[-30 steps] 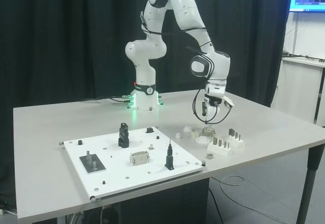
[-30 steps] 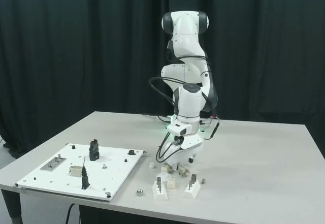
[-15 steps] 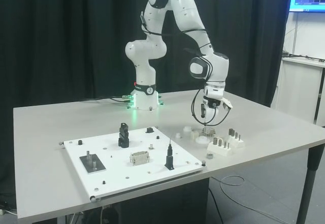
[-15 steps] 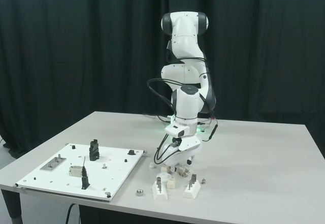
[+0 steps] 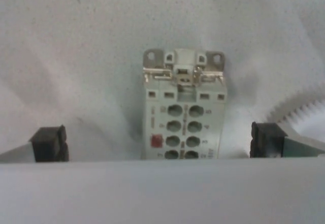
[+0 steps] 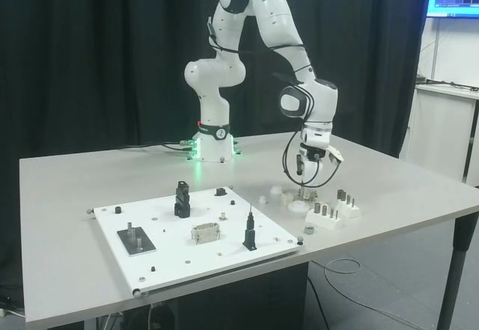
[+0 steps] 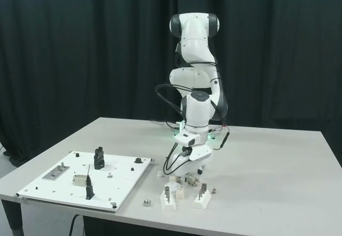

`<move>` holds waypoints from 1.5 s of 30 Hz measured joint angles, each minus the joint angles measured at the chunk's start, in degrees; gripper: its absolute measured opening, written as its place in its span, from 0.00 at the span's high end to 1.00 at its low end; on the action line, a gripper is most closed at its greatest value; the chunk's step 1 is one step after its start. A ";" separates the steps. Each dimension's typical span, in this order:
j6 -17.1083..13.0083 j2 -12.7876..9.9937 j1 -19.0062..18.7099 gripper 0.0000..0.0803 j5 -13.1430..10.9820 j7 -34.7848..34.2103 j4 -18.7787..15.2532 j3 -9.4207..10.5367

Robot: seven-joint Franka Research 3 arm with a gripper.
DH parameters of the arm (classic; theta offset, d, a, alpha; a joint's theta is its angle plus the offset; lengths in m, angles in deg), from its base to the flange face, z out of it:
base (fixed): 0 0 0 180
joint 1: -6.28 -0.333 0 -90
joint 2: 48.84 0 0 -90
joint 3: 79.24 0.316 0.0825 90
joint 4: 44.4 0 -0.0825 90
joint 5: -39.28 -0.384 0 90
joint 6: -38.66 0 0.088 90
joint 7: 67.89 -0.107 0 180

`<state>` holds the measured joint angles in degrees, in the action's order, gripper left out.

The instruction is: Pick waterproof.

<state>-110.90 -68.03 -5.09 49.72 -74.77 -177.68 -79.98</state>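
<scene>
Halfway at most; claw (image 5: 157,141) spread wide, pads either side of the waterproof connector (image 5: 183,109) on the grey bench (image 5: 76,56); closing and lifting left.

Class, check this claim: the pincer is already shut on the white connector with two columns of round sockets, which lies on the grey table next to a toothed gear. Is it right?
Not quite. The pincer is open: in the wrist view its fingers stand apart on either side of the white connector, not touching it. The rest holds: it lies on the grey table beside the toothed gear.
</scene>
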 joint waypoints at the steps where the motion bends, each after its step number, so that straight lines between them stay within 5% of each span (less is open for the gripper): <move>1: -0.01 -0.03 0.00 0.00 0.00 0.00 0.00 0.08; 12: -0.13 -0.33 0.00 0.00 0.00 0.00 0.00 0.68; 13: -0.13 -0.36 0.00 0.14 0.00 0.00 0.00 0.70; 17: -0.13 -0.47 0.00 0.14 0.00 0.10 0.02 0.73; 18: -0.13 -0.49 0.00 0.39 0.00 0.16 0.02 0.73; 23: -0.13 -0.53 0.00 0.39 0.00 0.47 0.07 0.73; 24: -0.13 -0.54 0.00 0.60 0.00 0.56 0.09 0.74; 45: 2.15 1.04 0.00 0.61 1.58 1.57 2.22 0.74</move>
<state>-108.76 -66.99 -5.09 51.29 -73.20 -175.46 -79.24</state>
